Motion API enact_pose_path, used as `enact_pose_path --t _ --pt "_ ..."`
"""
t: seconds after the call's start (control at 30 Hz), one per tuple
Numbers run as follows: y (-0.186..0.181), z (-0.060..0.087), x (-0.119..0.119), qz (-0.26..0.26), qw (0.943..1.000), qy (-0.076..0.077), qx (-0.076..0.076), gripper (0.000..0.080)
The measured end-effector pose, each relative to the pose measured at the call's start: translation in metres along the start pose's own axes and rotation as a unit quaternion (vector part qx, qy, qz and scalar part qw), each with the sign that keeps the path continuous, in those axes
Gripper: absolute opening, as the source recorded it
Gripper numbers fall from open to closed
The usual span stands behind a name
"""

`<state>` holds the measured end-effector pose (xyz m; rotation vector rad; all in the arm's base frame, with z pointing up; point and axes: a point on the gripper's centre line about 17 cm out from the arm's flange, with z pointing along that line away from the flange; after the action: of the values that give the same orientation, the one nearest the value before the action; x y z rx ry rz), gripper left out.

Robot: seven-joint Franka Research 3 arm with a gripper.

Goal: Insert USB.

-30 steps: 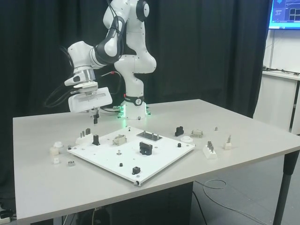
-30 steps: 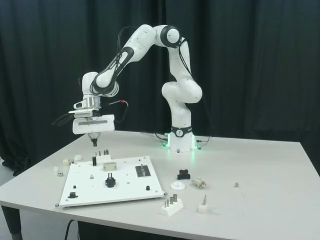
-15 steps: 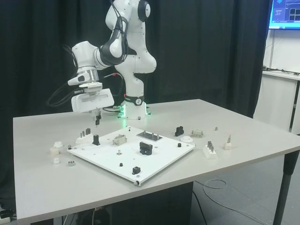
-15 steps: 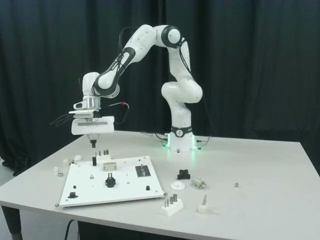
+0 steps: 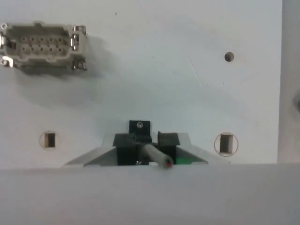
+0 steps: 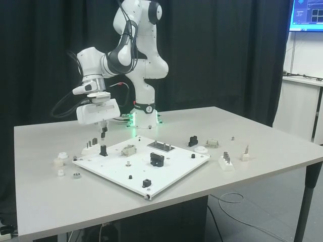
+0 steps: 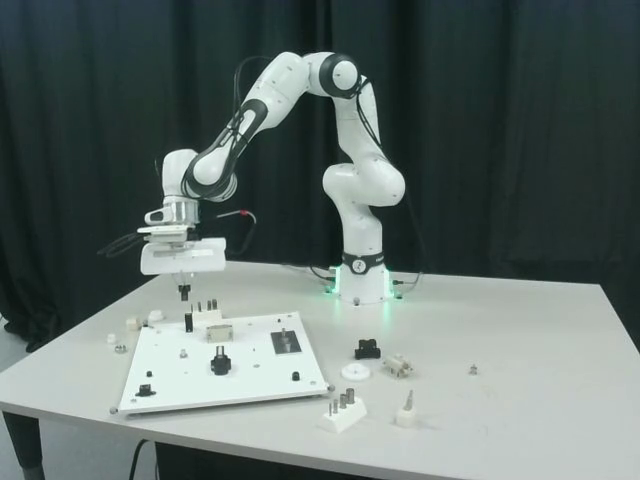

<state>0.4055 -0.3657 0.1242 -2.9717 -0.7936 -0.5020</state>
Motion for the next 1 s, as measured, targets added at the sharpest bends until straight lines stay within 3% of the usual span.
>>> enact_pose_path --t 0.13,1.0 --pt "0.001 0.003 -0.002 -0.022 0.9998 -0.003 0.002 0.0094" --pt "-0.008 0.021 -0.011 -0.029 0.9993 -0.013 0.018 0.0094"
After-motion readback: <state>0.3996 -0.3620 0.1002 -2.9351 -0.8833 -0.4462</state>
